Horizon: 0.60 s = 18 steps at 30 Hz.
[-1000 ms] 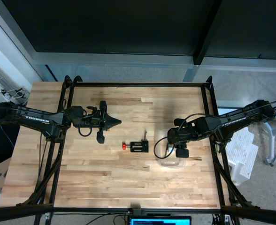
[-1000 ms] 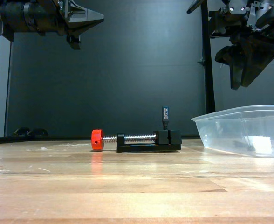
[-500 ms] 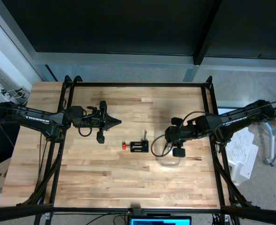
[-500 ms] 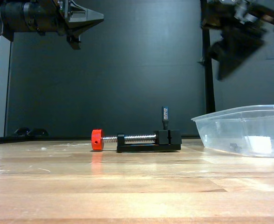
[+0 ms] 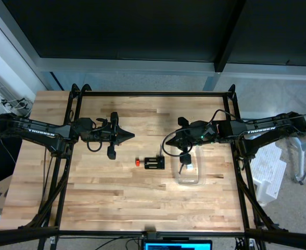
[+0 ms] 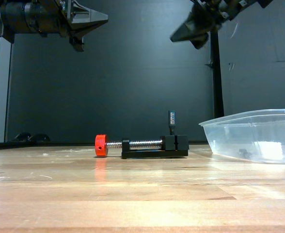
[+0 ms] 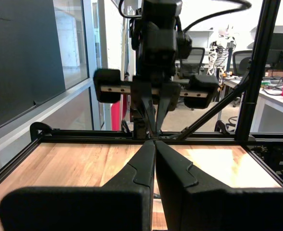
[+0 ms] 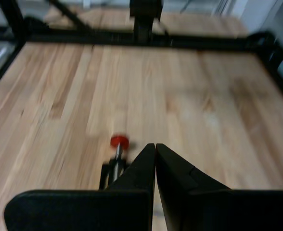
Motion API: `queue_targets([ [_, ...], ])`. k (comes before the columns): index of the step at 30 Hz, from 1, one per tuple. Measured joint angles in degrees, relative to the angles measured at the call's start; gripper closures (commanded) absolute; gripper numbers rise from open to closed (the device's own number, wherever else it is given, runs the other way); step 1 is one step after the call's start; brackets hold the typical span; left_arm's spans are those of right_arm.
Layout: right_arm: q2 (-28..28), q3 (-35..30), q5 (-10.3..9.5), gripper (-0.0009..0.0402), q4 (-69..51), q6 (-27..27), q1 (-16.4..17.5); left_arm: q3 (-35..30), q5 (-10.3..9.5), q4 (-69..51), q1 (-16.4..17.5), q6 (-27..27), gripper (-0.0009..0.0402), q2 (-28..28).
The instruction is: Remove the USB-C connector from taskboard and place in the container
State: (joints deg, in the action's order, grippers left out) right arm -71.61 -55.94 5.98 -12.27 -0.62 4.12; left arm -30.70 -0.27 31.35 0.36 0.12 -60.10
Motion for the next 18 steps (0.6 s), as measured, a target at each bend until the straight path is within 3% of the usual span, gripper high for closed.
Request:
queue_targets([
  [2, 0.0, 0.4, -0.46, 0.0393, 3.2, -0.9, -0.8, 0.0, 0.0, 0.0, 0.0, 0.0, 0.0393, 0.0],
  [7, 0.0, 3.4, -5.09, 0.0393, 12.9, -1.9, -2.7, 0.0, 0.0, 0.0, 0.0, 0.0, 0.0393, 0.0],
  [18, 2.6, 11.8, -5.4, 0.0393, 30.1, -1.0, -3.8, 0.0, 0.0, 0.0, 0.0, 0.0, 0.0393, 0.0],
])
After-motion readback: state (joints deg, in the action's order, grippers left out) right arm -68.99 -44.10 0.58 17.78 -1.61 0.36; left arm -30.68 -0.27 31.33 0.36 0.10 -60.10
